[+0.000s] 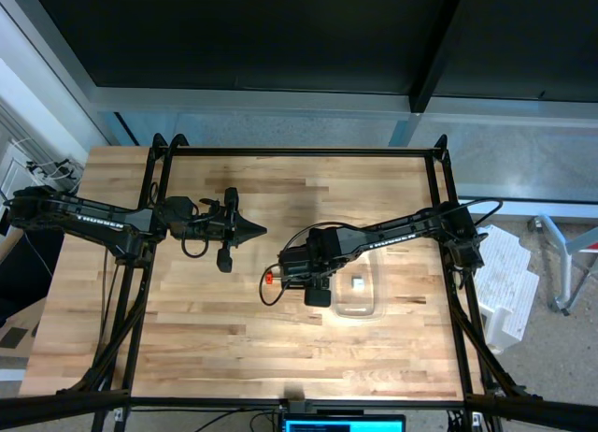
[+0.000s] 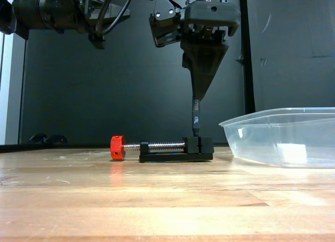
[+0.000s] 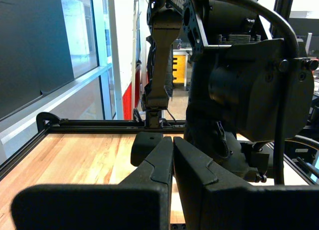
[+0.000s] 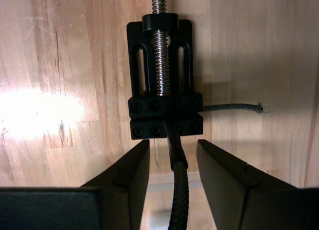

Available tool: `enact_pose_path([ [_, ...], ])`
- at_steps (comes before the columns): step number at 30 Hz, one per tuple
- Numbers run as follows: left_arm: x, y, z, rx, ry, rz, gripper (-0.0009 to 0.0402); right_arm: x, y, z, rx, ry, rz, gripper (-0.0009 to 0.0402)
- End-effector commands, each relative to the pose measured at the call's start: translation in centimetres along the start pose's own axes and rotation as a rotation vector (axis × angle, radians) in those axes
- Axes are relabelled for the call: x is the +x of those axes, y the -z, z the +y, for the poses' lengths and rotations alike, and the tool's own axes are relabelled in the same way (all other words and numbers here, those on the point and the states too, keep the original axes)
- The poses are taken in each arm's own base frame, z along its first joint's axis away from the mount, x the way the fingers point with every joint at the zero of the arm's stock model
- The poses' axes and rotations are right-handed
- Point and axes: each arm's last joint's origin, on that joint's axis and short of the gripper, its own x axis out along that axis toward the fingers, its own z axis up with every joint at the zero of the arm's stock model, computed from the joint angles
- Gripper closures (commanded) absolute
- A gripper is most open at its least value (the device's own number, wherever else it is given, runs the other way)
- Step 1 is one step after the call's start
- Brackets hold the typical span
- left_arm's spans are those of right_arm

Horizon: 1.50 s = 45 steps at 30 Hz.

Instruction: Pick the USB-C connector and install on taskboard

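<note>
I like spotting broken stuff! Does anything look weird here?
A frayed cord end pokes out beside the taskboard. The USB-C connector stands upright in it, under the open right end effector. The left end effector hangs shut farther left.

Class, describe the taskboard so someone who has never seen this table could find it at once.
Start at the wooden table; near its middle, left of the clear tray, the taskboard lies under the open right gripper, while the shut left gripper hovers farther left. Unlike the tray, it is a small black block with a silver screw and red-orange knob.
</note>
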Motion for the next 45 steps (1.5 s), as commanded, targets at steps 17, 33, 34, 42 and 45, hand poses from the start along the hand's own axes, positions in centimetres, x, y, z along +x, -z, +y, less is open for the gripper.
enact_pose_path([
  [17, 0.0, 0.0, 0.0, 0.0, 0.0, 0.0, 0.0393, -3.2, 0.8, -0.6, 0.003, -0.011, -0.056, 0.0212],
  [33, 0.0, 0.0, 0.0, 0.0, 0.0, 0.0, 0.0393, -5.8, 2.6, -1.5, 0.018, -0.043, -0.32, 0.0213],
  [34, 0.0, 0.0, 0.0, 0.0, 0.0, 0.0, 0.0393, -6.0, 2.9, -1.7, 0.025, -0.051, -0.361, 0.0213],
  [42, 0.0, 0.0, 0.0, 0.0, 0.0, 0.0, 0.0393, -7.6, 5.3, -3.2, 0.059, -0.107, -0.69, 0.0213],
  [45, 0.0, 0.0, 0.0, 0.0, 0.0, 0.0, 0.0393, -7.9, 6.3, -3.9, 0.06, -0.113, -0.783, 0.0213],
])
